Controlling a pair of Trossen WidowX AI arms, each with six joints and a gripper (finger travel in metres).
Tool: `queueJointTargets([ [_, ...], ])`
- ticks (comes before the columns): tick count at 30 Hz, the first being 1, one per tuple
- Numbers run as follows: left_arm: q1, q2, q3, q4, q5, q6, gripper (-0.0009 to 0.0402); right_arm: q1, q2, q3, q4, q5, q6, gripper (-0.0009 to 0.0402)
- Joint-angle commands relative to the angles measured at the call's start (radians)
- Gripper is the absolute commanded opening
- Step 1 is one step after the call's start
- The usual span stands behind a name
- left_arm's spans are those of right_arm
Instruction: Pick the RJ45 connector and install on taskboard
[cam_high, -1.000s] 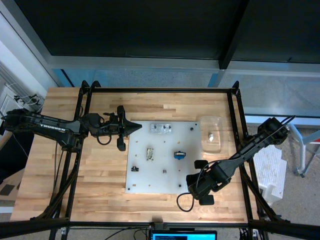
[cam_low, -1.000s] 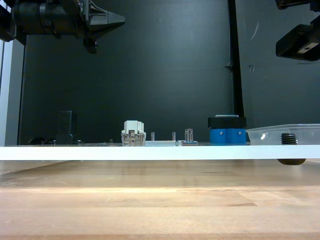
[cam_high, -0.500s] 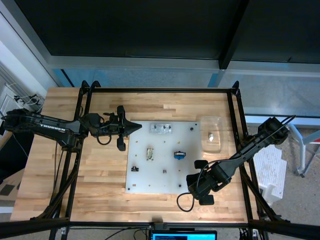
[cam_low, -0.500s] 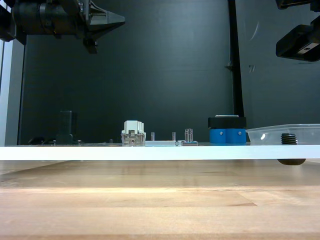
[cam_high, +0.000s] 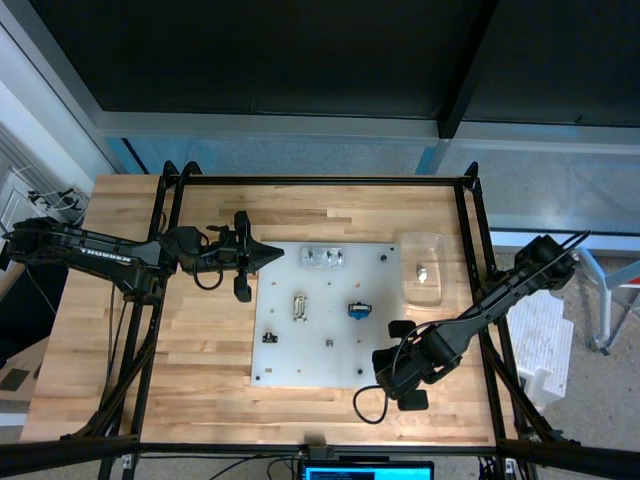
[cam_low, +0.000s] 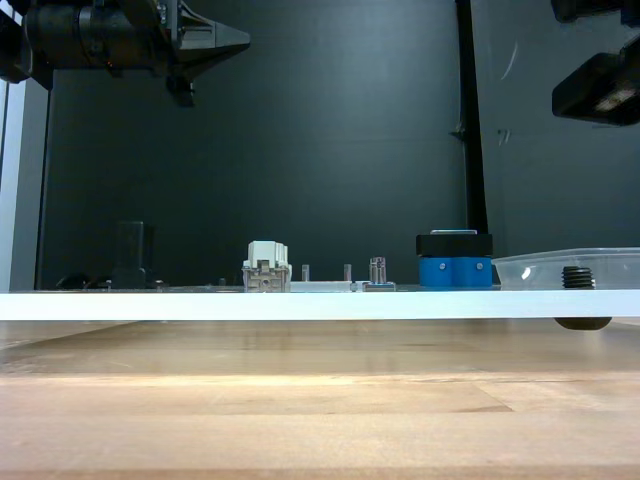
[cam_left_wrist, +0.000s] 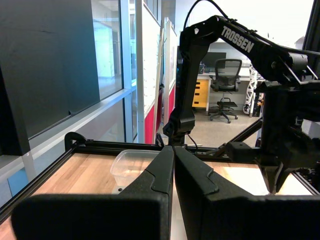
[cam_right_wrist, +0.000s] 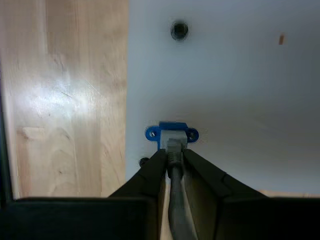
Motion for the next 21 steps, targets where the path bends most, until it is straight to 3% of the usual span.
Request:
queueJointTargets([
  [1,0.0,0.0,0.0,0.0,0.0,0.0,0.0,0.0,-0.005,0.015,-0.005,0.002,0.002,0.0084],
  [12,0.0,0.0,0.0,0.0,0.0,0.0,0.0,0.0,-0.019,0.059,-0.057,0.002,0.002,0.0145],
  [21,0.0,0.0,0.0,0.0,0.0,0.0,0.0,0.0,-0.091,0.082,-0.062,0.001,0.003,0.0189],
])
